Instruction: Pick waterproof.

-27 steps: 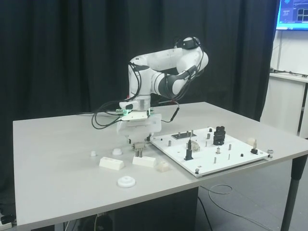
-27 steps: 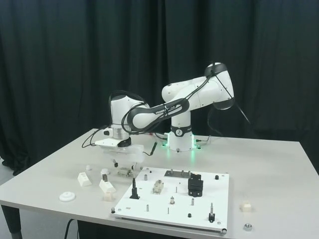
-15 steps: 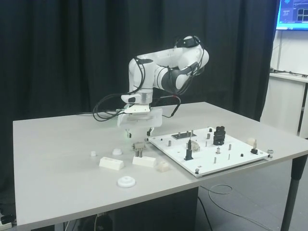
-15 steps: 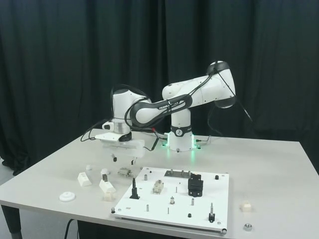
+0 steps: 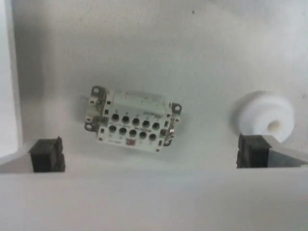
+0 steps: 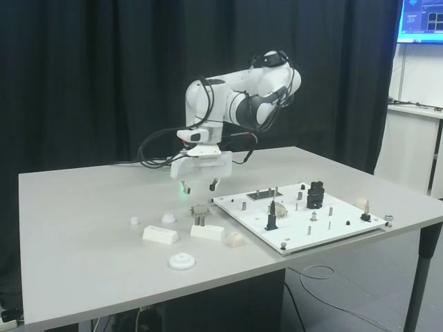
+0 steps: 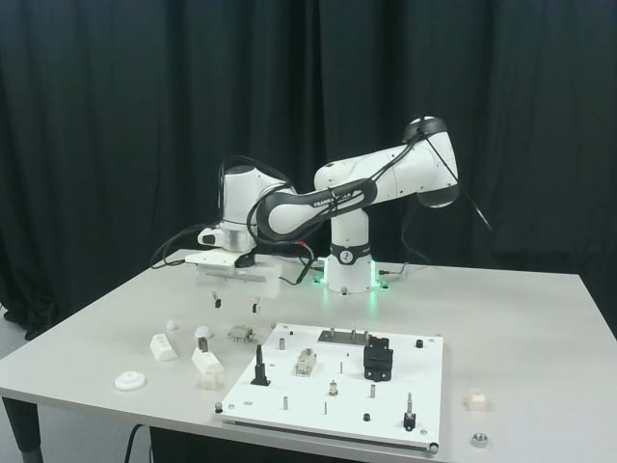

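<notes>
Hand [image 5: 149, 154] empty, fingers apart, hovering above waterproof connector [image 5: 131, 118] on table [image 6: 83, 207].

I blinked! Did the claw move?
Yes. The claw went up, away from the grey connector lying on the table, empty and open.

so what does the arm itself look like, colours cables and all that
The arm is white with rounded links and black bands at the joints. Black cables loop loose from the wrist. A green light glows at its base. The gripper has a flat white body; in the wrist view its two fingertips are black blocks.
</notes>
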Controlling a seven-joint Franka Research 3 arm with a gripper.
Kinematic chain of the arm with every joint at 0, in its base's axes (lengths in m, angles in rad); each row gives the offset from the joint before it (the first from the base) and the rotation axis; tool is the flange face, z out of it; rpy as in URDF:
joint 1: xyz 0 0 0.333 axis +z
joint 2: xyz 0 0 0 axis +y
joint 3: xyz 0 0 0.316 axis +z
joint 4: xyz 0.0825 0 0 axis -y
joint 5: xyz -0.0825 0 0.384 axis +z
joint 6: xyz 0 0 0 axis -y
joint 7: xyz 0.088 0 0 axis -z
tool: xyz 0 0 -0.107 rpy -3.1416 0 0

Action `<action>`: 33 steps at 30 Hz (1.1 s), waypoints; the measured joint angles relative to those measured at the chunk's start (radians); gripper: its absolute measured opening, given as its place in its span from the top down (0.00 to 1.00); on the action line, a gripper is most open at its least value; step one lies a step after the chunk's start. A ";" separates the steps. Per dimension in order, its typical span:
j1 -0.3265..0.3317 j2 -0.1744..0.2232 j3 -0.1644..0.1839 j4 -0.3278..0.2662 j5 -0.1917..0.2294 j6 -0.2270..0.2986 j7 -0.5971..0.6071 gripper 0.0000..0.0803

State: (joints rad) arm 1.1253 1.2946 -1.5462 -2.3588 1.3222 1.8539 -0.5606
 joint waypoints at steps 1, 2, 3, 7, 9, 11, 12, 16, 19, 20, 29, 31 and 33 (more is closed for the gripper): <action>0.002 -0.001 0.000 -0.001 0.000 0.003 -0.031 0.00; 0.004 -0.001 -0.001 -0.003 0.000 0.005 -0.066 0.00; 0.006 -0.002 -0.002 -0.004 0.000 0.006 -0.103 0.00; 0.014 -0.007 -0.006 -0.013 0.000 0.007 -0.290 0.00; 0.018 -0.008 -0.008 -0.017 0.000 0.007 -0.363 0.00; 0.020 -0.008 -0.010 -0.021 0.000 0.007 -0.419 0.00; 0.021 -0.008 -0.011 -0.023 0.000 0.007 -0.442 0.00; 0.023 -0.008 -0.014 -0.028 0.000 0.007 -0.551 0.00; 0.024 -0.008 -0.015 -0.033 0.000 0.007 -0.653 0.00; 0.025 -0.008 -0.016 -0.035 0.000 0.007 -0.688 0.00; 0.028 -0.008 -0.016 -0.045 0.000 0.006 -0.937 0.00; 0.029 -0.008 -0.016 -0.046 0.000 0.006 -0.969 0.00; 0.031 -0.008 -0.016 -0.047 0.000 0.006 -0.996 0.00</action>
State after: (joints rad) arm 1.1567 1.2863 -1.5619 -2.4059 1.3218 1.8600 -1.5562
